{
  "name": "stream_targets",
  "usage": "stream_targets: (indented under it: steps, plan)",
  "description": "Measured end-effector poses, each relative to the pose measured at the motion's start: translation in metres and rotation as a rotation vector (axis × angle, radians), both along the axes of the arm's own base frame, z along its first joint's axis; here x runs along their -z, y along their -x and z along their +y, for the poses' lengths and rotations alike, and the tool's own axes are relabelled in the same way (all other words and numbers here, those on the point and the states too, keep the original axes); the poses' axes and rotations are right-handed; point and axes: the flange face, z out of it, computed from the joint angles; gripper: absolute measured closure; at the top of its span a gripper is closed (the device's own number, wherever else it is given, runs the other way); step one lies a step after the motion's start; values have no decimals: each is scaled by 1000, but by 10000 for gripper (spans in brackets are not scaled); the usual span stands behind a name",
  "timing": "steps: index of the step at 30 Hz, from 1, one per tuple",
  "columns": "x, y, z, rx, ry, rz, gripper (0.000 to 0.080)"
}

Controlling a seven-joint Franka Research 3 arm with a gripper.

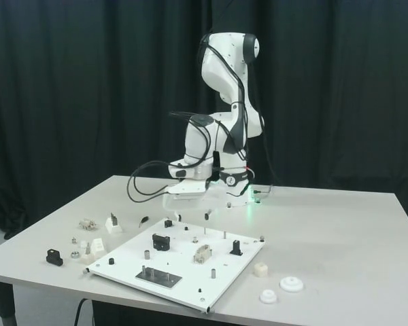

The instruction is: Pick BNC.

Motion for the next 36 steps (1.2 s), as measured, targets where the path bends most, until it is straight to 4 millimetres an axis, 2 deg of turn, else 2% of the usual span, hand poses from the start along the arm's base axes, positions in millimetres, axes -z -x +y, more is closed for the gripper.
stream_targets:
  steps: [17, 36]
  plan:
    - [-19, -22, -55, 9, 33, -124, 3]
    - [-42, -39, -140, -3, 81, -174, 3]
